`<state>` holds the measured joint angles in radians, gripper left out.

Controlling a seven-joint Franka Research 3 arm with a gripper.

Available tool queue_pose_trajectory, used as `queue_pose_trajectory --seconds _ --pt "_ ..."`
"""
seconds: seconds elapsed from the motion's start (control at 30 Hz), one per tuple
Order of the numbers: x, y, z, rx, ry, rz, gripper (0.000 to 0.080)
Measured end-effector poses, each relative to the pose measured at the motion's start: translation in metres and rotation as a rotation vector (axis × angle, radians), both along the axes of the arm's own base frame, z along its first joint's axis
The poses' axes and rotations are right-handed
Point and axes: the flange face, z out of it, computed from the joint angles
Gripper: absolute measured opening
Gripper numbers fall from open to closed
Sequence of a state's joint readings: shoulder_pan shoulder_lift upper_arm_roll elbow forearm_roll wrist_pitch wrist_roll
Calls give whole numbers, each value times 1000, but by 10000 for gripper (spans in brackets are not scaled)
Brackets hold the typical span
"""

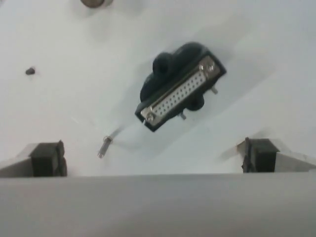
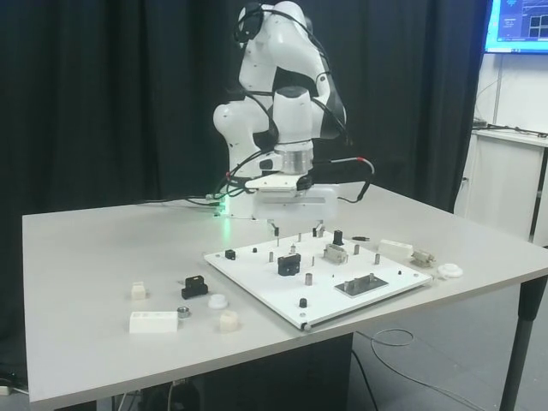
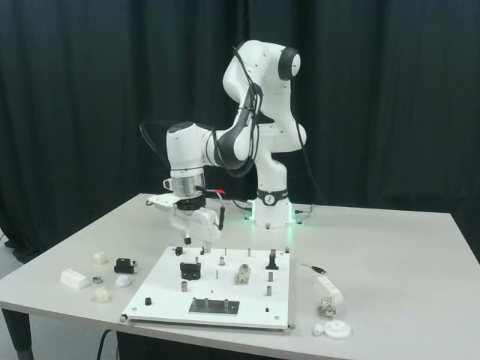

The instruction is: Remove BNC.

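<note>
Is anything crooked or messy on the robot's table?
Loose parts lie scattered on the grey table off both sides of the white board. In the wrist view the black connector sits at a slant to the gripper.

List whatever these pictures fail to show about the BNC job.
- BNC connector: too small on the white board in both room views to tell from the other fittings.
- Wrist view: shows only a black multi-pin connector; the gripper body cuts off the nearer board.
- Loose parts beside the board: too small to identify.

Two room cameras share the white board (image 2: 317,278); wrist looks down
</note>
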<state>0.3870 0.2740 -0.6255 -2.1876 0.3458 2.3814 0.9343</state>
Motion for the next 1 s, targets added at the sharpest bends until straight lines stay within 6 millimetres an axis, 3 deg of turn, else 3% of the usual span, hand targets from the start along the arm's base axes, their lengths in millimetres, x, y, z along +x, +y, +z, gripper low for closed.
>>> queue_pose_trajectory --seconds 0.63,1.0 --pt "-40 29 -27 -5 -20 -268 800" --pt "-56 49 -44 -17 -12 -289 800"
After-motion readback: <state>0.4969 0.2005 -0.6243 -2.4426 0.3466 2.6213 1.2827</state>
